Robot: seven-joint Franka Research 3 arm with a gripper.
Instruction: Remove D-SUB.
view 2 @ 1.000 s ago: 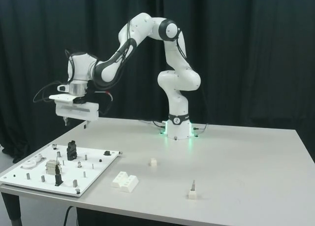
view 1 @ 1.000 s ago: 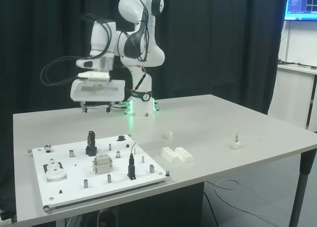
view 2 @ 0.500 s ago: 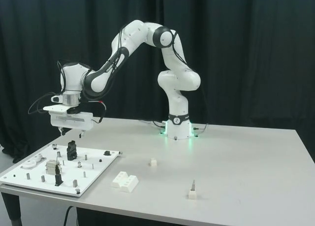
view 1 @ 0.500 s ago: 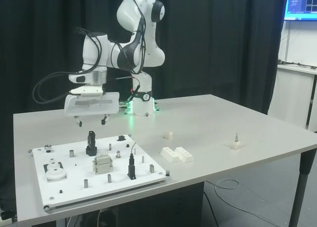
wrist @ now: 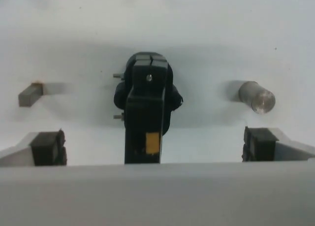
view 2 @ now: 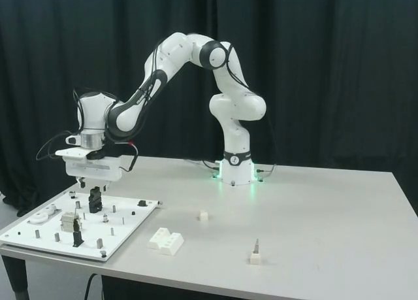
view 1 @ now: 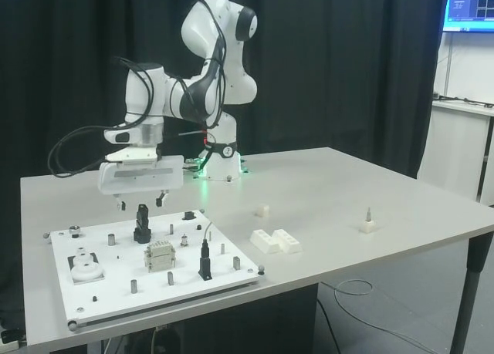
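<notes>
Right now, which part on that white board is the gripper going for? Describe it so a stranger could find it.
On the white board at the table's corner, look below the gripper. The black upright connector near the far edge stands there, taller than the surrounding pegs.

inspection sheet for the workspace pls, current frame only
Surface: grey table carrying a white board near its front corner.
Job's things: black plug upright on the board, directly under the gripper.
Clutter: white blocks, small white cube, pin on a white base.
Grippers: gripper open, fingers astride the plug, apart from it.
Cables: black cables looped at the wrist; a cable hangs below the table.
Surroundings: black curtain, screen.
</notes>
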